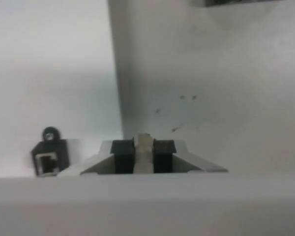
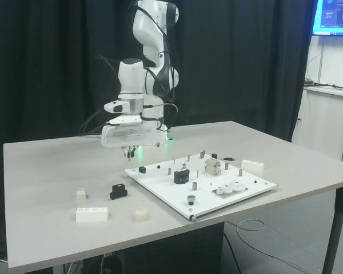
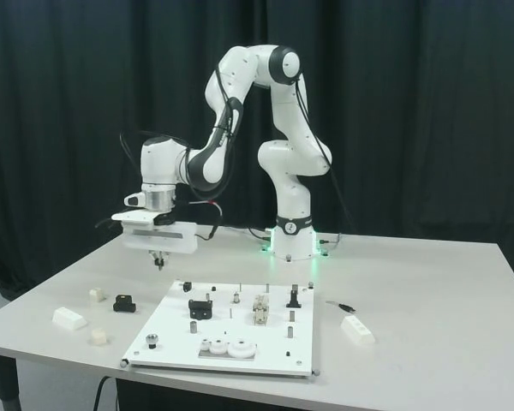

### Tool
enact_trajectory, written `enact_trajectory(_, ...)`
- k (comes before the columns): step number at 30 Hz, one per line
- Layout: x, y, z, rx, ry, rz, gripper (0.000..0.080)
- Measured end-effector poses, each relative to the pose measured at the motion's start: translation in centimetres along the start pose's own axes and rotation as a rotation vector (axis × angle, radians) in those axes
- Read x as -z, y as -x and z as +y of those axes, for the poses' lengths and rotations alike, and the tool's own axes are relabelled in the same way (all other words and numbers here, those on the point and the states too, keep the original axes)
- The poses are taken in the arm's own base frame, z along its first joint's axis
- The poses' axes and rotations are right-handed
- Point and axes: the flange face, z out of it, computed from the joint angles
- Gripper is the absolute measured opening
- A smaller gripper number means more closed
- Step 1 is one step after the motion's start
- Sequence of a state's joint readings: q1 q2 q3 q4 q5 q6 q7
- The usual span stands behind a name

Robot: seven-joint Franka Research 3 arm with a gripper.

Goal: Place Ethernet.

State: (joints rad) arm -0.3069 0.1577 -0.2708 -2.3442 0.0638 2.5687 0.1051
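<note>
The jaws (image 1: 143, 147) are clamped on a small pale Ethernet plug (image 1: 143, 153), hanging above the white board's (image 2: 160, 177) corner; the black Ethernet socket (image 1: 50, 157) lies just beside them.

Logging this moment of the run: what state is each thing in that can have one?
hand: shut on Ethernet plug, above the table
Ethernet plug: held upright, not yet inserted
Ethernet socket: empty, on white board
arm base light: lit green
</note>
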Motion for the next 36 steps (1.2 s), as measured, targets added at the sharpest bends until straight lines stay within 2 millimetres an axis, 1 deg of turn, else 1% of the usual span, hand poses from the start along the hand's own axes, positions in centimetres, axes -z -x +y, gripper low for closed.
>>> enact_trajectory(6, -0.1, -1.5, 1.3, 0.024, 0.014, 0.015, 0.0076)
enact_trajectory(12, -1.0, -2.8, 2.7, 0.044, 0.037, 0.013, 0.0076)
enact_trajectory(17, -1.9, -3.8, 3.6, 0.053, 0.052, 0.011, 0.0076)
enact_trajectory(25, -3.1, -4.9, 4.3, 0.055, 0.062, 0.008, 0.0076)
enact_trajectory(33, -4.0, -5.6, 4.6, 0.052, 0.059, 0.004, 0.0076)
enact_trajectory(34, -4.1, -5.6, 4.7, 0.054, 0.060, 0.004, 0.0216)
enact_trajectory(36, -4.3, -5.7, 4.8, 0.055, 0.062, 0.003, 0.0216)
